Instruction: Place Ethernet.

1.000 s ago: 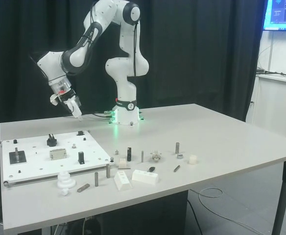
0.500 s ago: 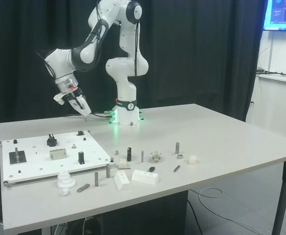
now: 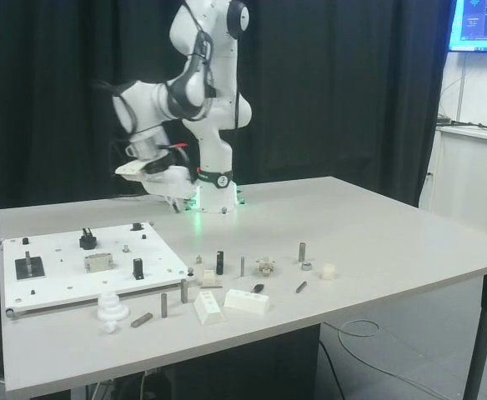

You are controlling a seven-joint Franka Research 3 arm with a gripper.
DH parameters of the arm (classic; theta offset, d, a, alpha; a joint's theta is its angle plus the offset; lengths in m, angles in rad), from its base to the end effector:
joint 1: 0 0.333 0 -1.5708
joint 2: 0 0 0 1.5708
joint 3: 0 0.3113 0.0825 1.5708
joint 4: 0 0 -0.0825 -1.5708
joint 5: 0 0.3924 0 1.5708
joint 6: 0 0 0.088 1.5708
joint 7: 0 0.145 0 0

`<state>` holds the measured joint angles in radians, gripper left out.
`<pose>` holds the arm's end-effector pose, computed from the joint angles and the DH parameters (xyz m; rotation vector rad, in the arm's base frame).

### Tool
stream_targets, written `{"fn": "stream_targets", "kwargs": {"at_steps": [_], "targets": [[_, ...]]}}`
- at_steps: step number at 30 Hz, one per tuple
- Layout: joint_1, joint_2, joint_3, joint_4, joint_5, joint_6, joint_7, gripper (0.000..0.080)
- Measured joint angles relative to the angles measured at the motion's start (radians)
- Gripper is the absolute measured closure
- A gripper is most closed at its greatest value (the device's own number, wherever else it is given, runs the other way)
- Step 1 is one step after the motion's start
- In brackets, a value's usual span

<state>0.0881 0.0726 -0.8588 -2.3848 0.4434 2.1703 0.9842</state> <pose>0.3534 -0.3078 0.2361 -1.4754 2.4580 0.4006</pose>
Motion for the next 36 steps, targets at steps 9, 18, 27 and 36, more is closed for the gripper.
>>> {"fn": "stream_targets", "kwargs": {"at_steps": [9,18,27,36], "targets": [[0.068,-0.01,0.117,-0.002,0.0,0.083,0.001,0.0722],[0.135,-0.018,0.223,-0.001,-0.002,0.184,0.047,0.0722],[0.199,-0.018,0.313,0.004,-0.034,0.29,0.12,0.0722],[0.253,-0.011,0.393,0.013,-0.114,0.367,0.142,0.0722]]}}
